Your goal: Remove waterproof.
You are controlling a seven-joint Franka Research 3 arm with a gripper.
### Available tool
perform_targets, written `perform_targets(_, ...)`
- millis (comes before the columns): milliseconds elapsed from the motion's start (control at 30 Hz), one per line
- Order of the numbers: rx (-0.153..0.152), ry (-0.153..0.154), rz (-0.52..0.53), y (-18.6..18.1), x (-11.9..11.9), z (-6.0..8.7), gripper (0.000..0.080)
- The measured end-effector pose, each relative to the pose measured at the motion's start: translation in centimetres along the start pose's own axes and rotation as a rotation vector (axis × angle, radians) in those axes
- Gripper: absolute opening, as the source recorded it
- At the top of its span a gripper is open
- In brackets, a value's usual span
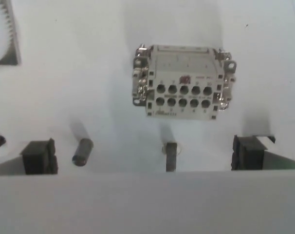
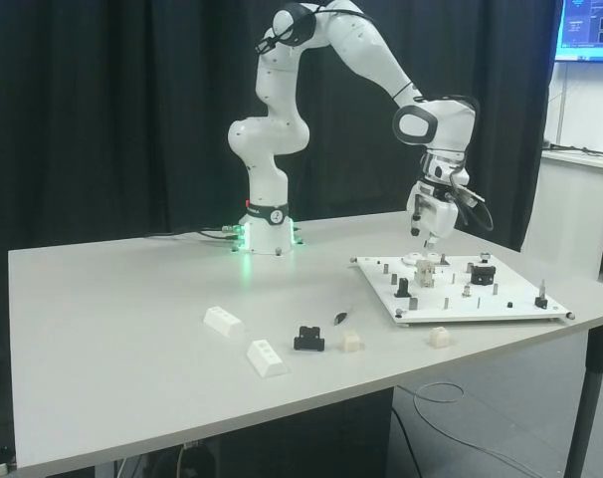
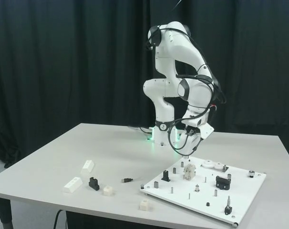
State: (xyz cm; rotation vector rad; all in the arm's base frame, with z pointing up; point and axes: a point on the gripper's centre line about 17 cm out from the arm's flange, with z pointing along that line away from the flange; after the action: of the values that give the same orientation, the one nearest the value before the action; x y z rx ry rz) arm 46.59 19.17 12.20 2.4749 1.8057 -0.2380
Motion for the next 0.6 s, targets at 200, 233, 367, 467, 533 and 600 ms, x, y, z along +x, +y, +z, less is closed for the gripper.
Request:
perform_targets(200, 0.0, 0.01, 0.007, 0.3, 0.3, 0.7, 0.08)
perform_targets(233, 0.001, 0.012, 0.008, 0.3, 0.3, 0.8, 0.08)
perform_targets(367, 0.0, 0.018, 0.011, 0.4, 0.6, 1.1, 0.08)
perform_targets(467, -0.001, 0.023, 0.01, 0.4, 0.9, 1.3, 0.08)
perform_targets(533, -0.004, 0.028, 0.009, 0.4, 1.1, 1.4, 0.08)
perform_targets(600, -0.004, 0.029, 0.01, 0.3, 1.2, 1.5, 0.08)
